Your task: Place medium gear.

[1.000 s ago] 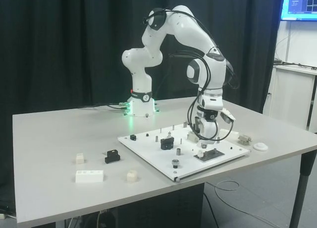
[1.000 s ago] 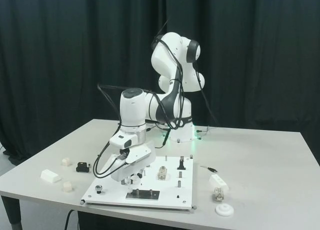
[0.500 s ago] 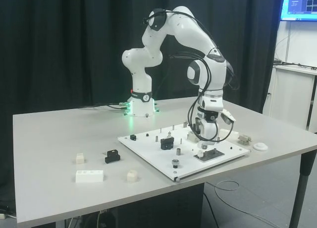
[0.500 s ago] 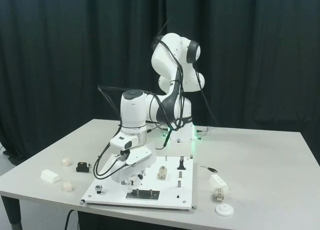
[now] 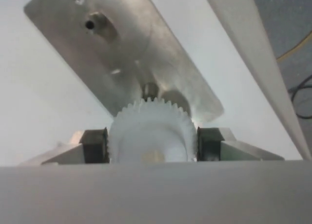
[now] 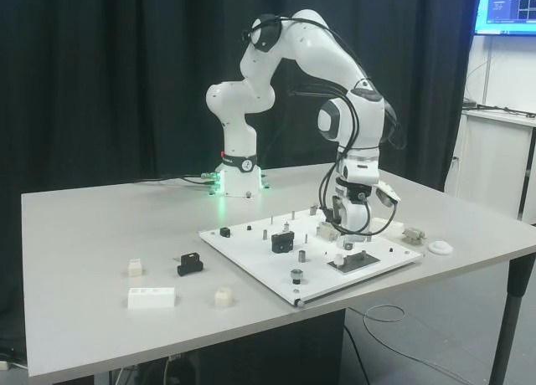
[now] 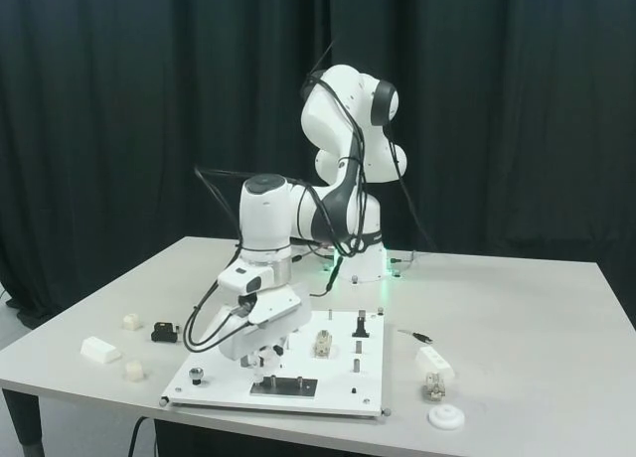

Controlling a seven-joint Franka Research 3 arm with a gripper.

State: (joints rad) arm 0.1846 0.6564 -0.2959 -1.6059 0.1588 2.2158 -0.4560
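The white arm reaches down over the white board [image 6: 251, 243] near the tabletop's [image 6: 92, 226] right edge; its tool [image 5: 152, 145] is clenched on the medium gear [image 5: 151, 136], held just above the grey metal plate [image 5: 122, 53]; a peg [image 5: 149, 90] stands just past the gear; the gear looks not yet seated, so lowering it and letting go remain.

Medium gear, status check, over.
Gripper shut on medium gear, fingers at both sides. Gear held above grey metal plate, near one peg, not seated. Nothing seen blocking the peg.
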